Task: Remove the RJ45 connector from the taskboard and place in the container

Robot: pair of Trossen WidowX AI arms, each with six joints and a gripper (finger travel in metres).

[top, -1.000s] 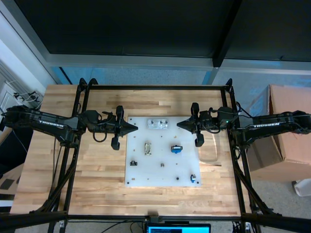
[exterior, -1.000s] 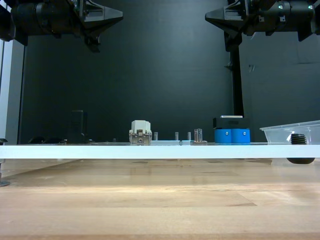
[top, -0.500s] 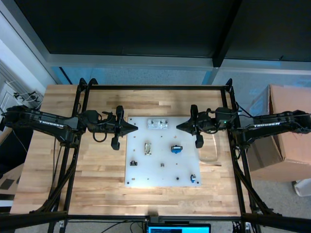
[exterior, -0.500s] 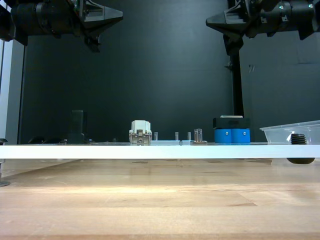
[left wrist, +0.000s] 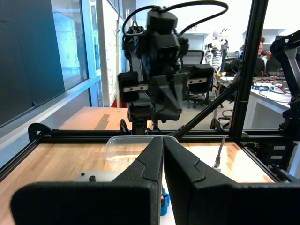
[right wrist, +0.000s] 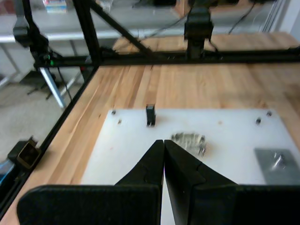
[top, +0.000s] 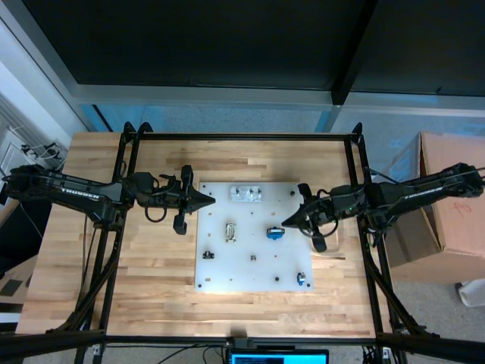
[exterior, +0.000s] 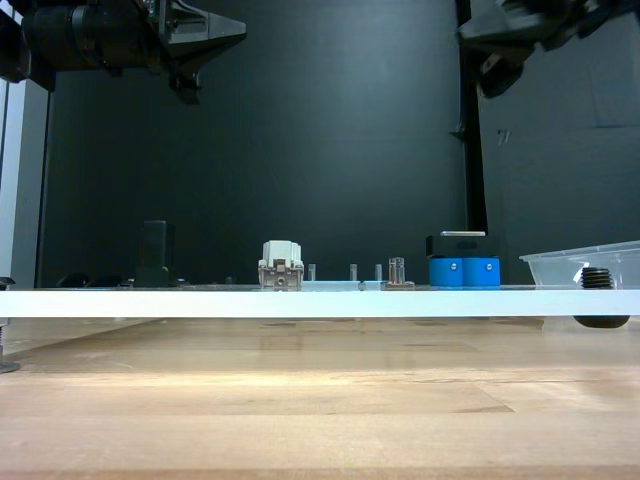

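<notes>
A small clear plug, which I take for the RJ45 connector [top: 251, 258] [exterior: 397, 272], stands upright in its seat on the white taskboard [top: 227, 277], and no gripper touches it. My left gripper [top: 211, 200] [exterior: 241, 34] [left wrist: 163, 139] hangs shut and empty high over the board's left edge. High over the board's right half, my right gripper [top: 284, 224] [right wrist: 163, 141] points left at a blue part [top: 274, 232], shut with nothing in it. The clear container [top: 336, 227] [exterior: 585, 264] [left wrist: 136, 146] lies on the table right of the board, under the right arm.
The board also carries a beige connector [top: 230, 231] [right wrist: 188, 139], a silver block [top: 246, 194], a small black post [top: 208, 255] [right wrist: 150, 115] and a second blue part [top: 301, 279]. A black frame surrounds the table. A cardboard box [top: 447, 205] stands off the right side.
My right gripper has swung toward the near side, from beside the silver block to beside the blue part. The left arm and the connector have not moved.
</notes>
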